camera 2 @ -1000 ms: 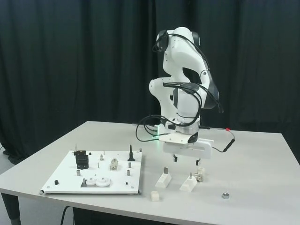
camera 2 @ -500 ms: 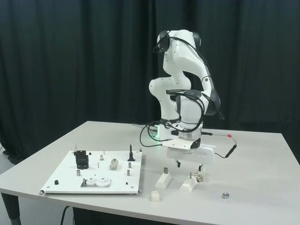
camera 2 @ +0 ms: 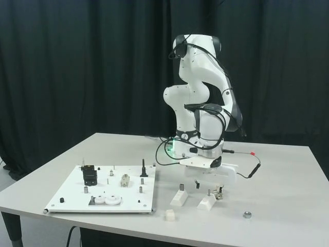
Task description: Pick round peg 2.
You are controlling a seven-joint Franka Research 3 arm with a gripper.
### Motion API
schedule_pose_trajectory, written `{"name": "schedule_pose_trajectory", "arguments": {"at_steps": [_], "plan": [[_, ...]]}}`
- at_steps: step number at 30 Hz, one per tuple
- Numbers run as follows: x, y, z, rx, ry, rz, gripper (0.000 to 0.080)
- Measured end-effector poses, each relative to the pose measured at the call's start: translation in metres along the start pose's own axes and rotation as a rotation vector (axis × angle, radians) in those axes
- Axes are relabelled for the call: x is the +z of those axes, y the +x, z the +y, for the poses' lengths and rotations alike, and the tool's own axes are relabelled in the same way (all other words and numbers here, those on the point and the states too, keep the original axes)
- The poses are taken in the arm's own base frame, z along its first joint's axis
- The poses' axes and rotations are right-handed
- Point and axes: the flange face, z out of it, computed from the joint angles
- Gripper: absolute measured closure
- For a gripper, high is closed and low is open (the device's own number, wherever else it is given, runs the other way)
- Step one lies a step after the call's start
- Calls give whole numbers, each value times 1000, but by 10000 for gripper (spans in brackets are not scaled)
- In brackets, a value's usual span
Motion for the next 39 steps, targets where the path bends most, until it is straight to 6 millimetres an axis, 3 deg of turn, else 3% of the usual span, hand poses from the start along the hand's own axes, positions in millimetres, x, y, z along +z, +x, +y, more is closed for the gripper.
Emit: {"name": "schedule_pose_trajectory", "arguments": {"at_steps": [18,19,29,30,35,36,39], "plan": [[16,2,-2,40,14,12,3],[16,1,-2,40,13,12,172],[19,1,-3,38,13,13,172],[19,0,-3,38,13,13,554],[18,0,-4,35,19,14,554],[17,0,-4,35,20,15,725],[15,0,-6,33,24,16,725]]}}
